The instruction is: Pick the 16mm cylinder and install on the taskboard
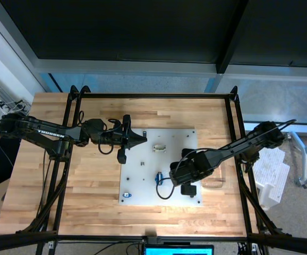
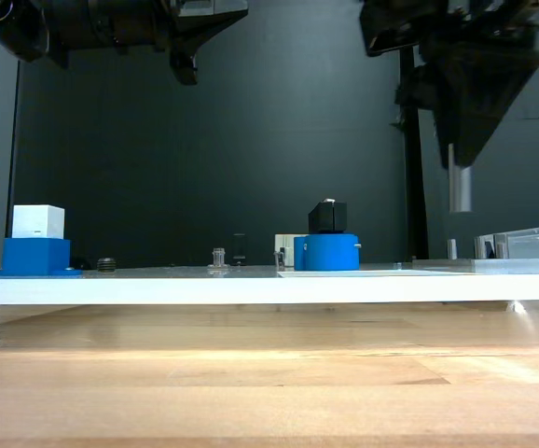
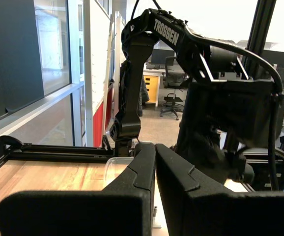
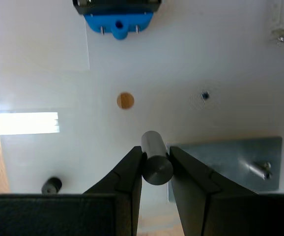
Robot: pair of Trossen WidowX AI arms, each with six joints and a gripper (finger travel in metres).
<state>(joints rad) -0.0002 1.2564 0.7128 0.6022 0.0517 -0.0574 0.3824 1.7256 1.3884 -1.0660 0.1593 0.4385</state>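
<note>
Pale wood worktop (image 1: pixel 92 180) under a black frame, w/ the white taskboard (image 1: pixel 143 183) laid at centre. The R arm is extended in from 3 o'clock, elbow bent. The right gripper (image 4: pixel 155 156) is pointed straight down over the board's 4 o'clock area and held clear of it. Its fingers are clamped on the 16mm cylinder (image 4: pixel 156 160), kept upright near the grey metal block (image 4: pixel 240 162). A round hole (image 4: pixel 125 100) and the blue fitting (image 4: pixel 117 22) are seen beyond. The L arm is stretched level. The left gripper (image 3: pixel 155 147) is held high at the board's 10 o'clock edge, fingers pressed together.
</note>
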